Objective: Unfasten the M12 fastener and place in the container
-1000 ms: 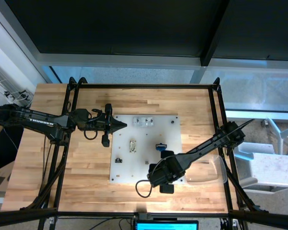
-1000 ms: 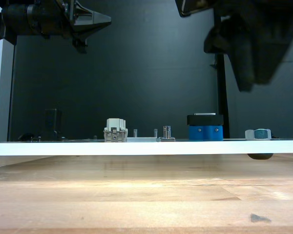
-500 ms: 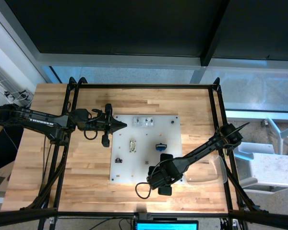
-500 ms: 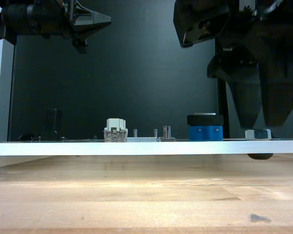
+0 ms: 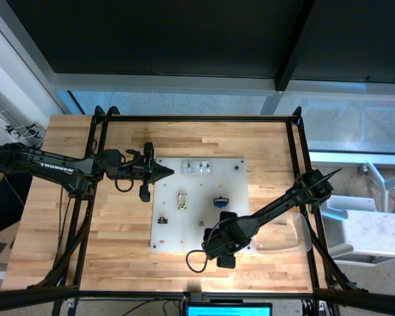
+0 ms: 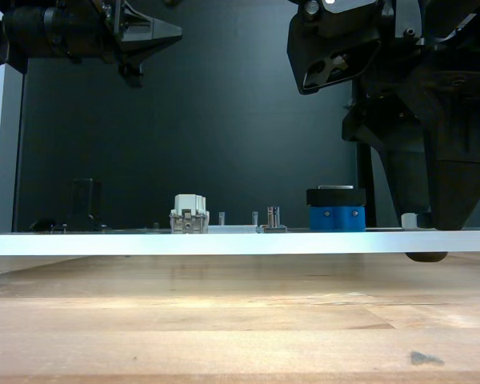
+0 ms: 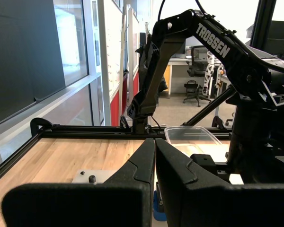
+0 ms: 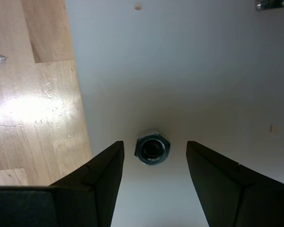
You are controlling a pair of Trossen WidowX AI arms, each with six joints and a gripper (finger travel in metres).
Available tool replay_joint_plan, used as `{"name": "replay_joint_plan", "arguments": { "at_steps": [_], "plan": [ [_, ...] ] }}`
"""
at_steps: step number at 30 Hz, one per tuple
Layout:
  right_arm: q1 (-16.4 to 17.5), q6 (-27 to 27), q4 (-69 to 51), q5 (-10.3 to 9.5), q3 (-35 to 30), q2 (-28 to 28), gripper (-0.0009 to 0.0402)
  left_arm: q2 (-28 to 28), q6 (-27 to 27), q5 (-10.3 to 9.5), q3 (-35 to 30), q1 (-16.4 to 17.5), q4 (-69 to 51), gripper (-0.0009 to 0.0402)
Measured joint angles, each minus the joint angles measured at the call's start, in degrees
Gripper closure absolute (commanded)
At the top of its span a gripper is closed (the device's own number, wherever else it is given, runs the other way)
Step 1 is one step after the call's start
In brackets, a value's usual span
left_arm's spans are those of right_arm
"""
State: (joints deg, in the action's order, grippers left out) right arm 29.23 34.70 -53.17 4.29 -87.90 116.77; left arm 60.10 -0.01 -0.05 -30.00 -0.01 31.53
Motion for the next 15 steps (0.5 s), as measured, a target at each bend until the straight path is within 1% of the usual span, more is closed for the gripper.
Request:
{"name": "replay_joint_plan", "arguments": {
  "at_steps": [15],
  "plan": [
    [-0.1,-0.1,0.6,0.04,-0.1,0.0,0.0310,0.0,0.0,0.00,0.0,0.0,0.0,0.0393]
  ]
}}
